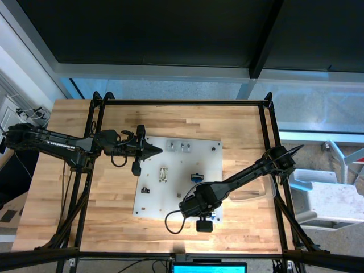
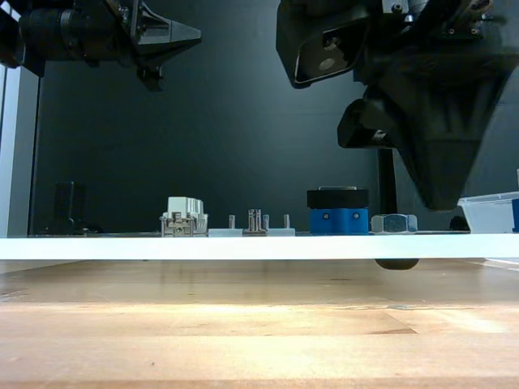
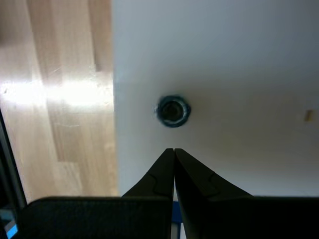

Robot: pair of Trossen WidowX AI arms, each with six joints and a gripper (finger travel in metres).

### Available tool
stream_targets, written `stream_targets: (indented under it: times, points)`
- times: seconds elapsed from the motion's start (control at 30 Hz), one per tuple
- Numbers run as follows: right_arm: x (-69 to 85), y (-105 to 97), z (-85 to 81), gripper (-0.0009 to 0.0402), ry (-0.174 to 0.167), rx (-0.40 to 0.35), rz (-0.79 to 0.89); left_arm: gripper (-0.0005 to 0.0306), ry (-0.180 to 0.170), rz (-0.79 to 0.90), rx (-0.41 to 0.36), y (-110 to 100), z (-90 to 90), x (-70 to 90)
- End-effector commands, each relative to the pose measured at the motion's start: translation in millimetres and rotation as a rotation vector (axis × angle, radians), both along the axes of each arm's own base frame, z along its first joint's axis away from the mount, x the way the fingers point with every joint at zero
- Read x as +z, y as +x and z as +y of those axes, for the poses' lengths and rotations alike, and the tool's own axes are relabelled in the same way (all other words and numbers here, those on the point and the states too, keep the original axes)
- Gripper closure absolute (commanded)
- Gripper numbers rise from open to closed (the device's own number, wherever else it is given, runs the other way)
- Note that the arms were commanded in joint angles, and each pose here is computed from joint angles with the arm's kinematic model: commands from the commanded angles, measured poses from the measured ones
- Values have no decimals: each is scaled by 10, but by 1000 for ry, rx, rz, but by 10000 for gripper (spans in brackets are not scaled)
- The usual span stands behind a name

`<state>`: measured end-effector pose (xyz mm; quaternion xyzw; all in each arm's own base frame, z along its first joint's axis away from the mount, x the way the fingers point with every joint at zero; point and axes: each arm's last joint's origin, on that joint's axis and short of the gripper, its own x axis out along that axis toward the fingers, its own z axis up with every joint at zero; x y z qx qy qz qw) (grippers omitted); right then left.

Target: Pick the M12 fastener and fasten on the M12 threads

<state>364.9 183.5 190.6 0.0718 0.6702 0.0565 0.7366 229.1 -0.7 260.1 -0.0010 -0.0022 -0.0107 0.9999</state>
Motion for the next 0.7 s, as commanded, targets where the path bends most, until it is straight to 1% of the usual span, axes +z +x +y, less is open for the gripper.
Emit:
stream_targets:
  times: [0.03,0.17,0.7]
  points:
    - [25,-5,1,393,-2,-1,-9,300,0,-1,-1,0,0,2]
    - [94,-20,-7,393,-9,-3,-32,300,0,0,-1,0,0,1]
    - [638,-184,-85,393,52,-6,-158,300,0,-1,-1,0,0,2]
